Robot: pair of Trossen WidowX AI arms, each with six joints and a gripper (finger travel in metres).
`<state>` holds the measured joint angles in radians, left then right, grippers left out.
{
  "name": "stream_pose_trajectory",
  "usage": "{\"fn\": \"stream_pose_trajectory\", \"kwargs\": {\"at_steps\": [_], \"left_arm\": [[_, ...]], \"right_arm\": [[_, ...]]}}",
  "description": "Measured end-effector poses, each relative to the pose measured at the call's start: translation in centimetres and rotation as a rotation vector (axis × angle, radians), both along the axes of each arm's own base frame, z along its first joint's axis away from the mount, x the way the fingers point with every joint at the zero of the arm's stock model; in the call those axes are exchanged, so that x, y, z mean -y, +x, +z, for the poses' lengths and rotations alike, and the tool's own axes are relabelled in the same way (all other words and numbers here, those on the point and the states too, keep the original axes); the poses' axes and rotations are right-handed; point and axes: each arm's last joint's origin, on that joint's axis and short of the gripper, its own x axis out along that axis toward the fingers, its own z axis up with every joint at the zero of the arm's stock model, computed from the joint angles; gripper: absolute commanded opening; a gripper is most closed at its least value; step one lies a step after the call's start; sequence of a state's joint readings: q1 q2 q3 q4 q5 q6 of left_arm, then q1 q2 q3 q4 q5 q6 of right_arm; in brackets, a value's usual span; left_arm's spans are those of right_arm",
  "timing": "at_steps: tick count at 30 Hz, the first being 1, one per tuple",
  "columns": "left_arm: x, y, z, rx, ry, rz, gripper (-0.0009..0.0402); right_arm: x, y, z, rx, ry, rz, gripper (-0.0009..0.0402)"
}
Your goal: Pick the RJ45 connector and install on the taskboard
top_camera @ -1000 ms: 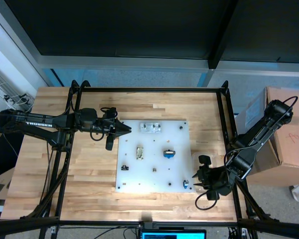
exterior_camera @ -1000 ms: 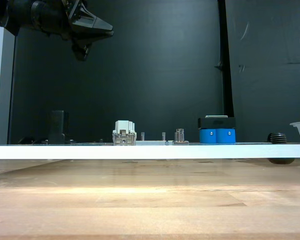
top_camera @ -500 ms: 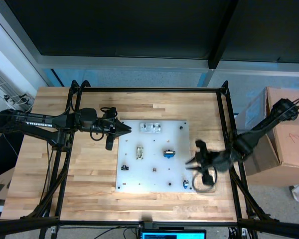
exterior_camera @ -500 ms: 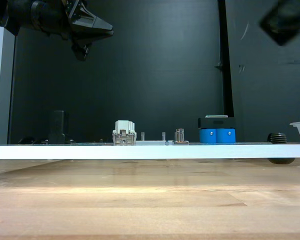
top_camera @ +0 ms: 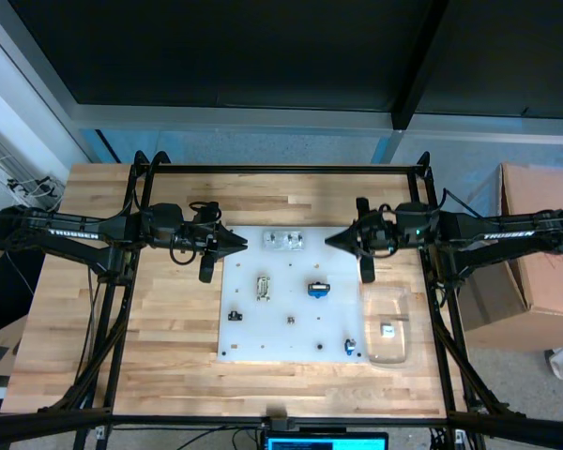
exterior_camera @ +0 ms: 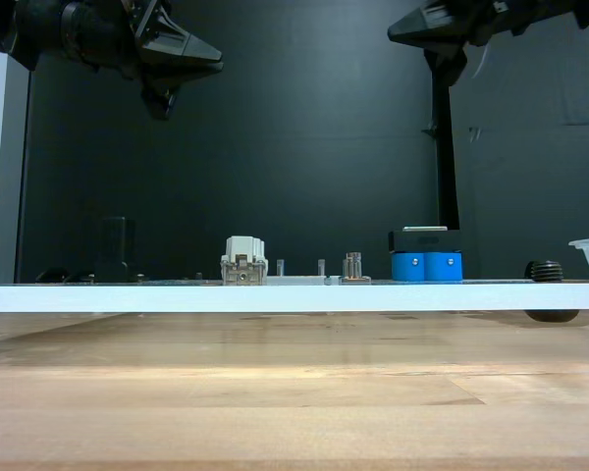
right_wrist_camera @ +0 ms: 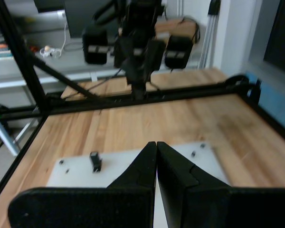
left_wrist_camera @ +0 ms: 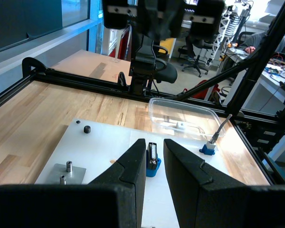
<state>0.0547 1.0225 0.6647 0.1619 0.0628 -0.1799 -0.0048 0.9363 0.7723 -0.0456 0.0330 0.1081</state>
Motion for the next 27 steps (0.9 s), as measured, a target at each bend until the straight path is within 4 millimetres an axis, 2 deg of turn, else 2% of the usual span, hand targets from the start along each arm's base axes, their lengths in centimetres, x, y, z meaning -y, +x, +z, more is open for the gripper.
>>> {"fn": "stream_pose_trajectory", "kwargs": {"at_steps": [5,16,18,21,27], "left_arm": [[-0.1,0.0,0.0,-0.003,0.051,-0.003,0.0049],[-0.1,0.0,0.0,0.001,0.049,-0.001,0.0048],[-0.1,0.0,0.1,0.015,0.050,-0.002,0.0036],[-0.1,-0.1,0.7,0.062,0.066,-0.004,-0.0005],[0.5,-1.4,2.5,0.170,0.148,-0.006,-0.0001]], "right_arm": [[1.4,0.1,0.5,0.053,-0.024,-0.053,0.0000],[1.4,0.2,0.4,0.048,-0.024,-0.035,0.0000],[1.4,0.2,0.4,0.052,-0.010,-0.040,0.0000],[1.5,0.3,0.6,0.081,-0.034,-0.053,0.0000],[1.4,0.4,-0.1,0.224,-0.049,-0.029,0.0000]]}}
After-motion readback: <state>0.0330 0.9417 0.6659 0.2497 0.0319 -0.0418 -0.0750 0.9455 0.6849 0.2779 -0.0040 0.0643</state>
